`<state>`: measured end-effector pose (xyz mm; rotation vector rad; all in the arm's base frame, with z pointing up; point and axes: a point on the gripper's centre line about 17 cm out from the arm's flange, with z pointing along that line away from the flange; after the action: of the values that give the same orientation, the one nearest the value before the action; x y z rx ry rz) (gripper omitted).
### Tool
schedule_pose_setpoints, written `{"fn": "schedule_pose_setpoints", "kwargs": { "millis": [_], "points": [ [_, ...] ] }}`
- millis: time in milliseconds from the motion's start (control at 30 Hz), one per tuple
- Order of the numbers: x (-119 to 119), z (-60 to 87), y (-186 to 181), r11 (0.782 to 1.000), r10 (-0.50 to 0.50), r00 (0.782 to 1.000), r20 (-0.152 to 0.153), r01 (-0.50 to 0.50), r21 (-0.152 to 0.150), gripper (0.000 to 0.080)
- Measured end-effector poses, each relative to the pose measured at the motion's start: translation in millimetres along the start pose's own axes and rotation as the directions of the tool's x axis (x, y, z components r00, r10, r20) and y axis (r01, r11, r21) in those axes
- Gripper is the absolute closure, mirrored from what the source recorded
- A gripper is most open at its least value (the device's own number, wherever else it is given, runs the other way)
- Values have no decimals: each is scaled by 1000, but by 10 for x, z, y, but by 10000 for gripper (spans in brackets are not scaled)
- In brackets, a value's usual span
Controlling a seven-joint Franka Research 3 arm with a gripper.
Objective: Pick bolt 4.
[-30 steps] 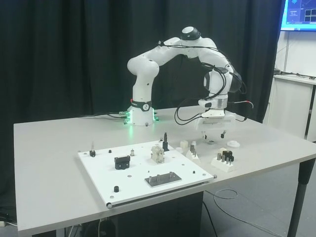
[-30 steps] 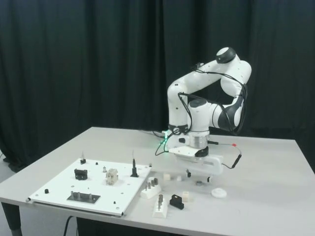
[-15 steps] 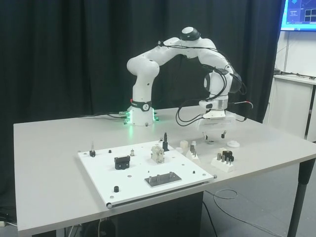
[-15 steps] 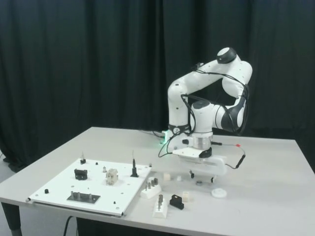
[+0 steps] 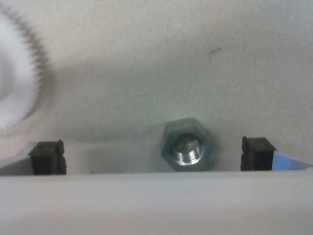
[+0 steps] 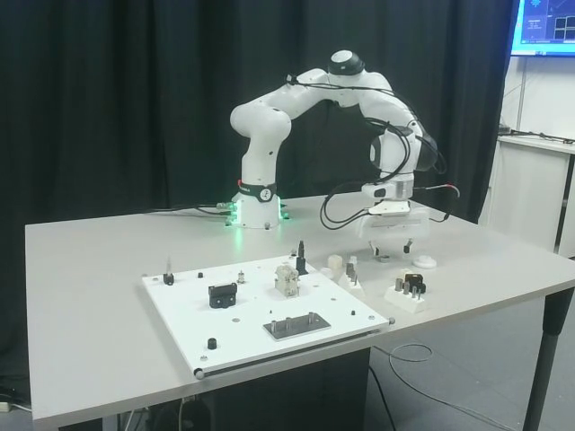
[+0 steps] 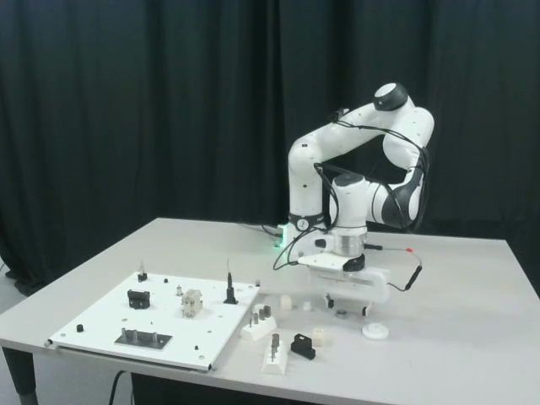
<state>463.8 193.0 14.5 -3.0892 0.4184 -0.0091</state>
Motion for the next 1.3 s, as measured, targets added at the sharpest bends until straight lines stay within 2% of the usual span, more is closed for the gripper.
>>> {"fn": "schedule_pose_setpoints", "kwargs": {
  "millis": [433, 1300],
  "points": [
    [-1, 25, 43, 998, 56, 998, -3, -56, 21, 3],
    [-42, 84, 44, 999, 52, 999, 5, -52, 13, 3]
  ]
}}
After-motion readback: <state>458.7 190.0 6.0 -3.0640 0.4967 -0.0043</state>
